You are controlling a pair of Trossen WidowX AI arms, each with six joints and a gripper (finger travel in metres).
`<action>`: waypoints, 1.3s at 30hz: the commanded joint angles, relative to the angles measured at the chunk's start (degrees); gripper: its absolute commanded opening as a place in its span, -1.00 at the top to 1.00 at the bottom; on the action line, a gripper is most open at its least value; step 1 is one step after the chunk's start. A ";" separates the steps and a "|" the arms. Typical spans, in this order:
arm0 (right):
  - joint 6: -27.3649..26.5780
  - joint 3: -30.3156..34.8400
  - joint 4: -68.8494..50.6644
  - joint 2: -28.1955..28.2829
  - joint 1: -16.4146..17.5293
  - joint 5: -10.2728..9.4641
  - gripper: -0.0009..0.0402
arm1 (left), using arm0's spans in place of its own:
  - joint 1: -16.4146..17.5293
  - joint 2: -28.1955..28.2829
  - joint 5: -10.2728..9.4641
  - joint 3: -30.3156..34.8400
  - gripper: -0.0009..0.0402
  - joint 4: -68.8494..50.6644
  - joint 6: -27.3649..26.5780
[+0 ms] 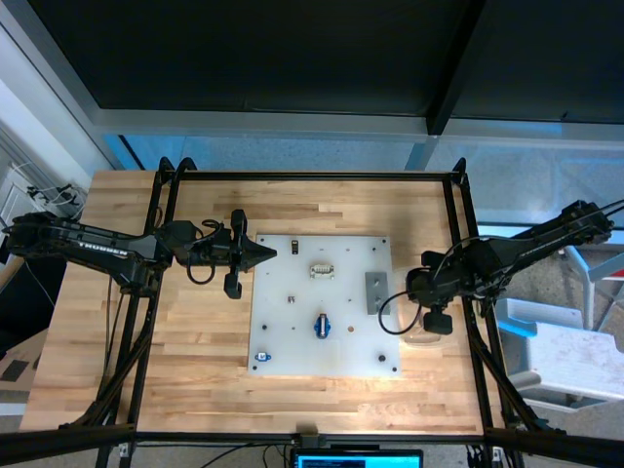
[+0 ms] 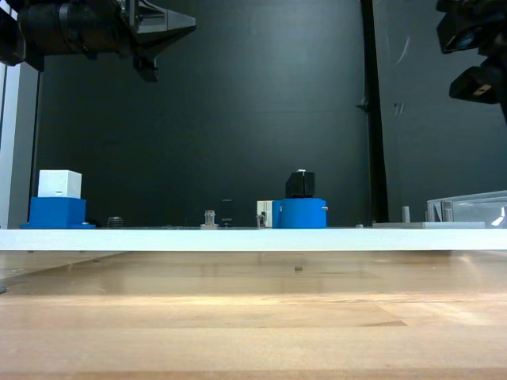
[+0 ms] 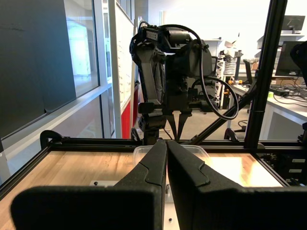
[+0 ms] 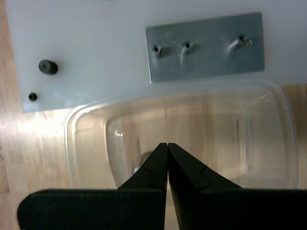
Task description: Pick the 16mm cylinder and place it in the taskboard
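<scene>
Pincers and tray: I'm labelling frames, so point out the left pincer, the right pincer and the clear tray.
left pincer (image 1: 271, 252), high view, shut tips, above the taskboard's (image 1: 292, 336) left edge.
clear tray (image 4: 86, 158), right wrist view, its side wall.
right pincer (image 4: 167, 145), right wrist view, shut tips, over the clear tray.

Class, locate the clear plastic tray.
Clear plastic tray: high view, right, beside the white taskboard's grey metal block, under the right end effector. Left end effector hovers at board's left edge.
</scene>
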 commanded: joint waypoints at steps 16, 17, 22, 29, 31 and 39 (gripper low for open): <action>4.66 -0.59 -3.58 1.62 8.39 -1.79 0.96 | 0.00 0.02 0.02 0.00 0.96 0.02 0.00; 4.92 -0.72 -3.63 1.62 8.41 -2.16 0.96 | 0.00 0.02 0.02 0.00 0.96 0.02 0.02; 5.38 -1.38 -3.61 1.62 8.68 -2.14 0.96 | 0.02 0.02 0.02 0.00 0.96 0.02 0.02; 5.66 -2.75 -3.19 1.62 9.33 -1.99 0.86 | 0.00 0.02 0.02 0.00 0.96 0.02 0.02; 5.92 -2.84 -3.08 1.62 9.44 -2.01 0.76 | 0.00 0.02 0.02 0.00 0.96 0.02 0.02; 6.05 -2.84 -2.64 2.43 9.70 -1.49 0.24 | 0.00 0.02 0.02 0.00 0.96 0.02 0.02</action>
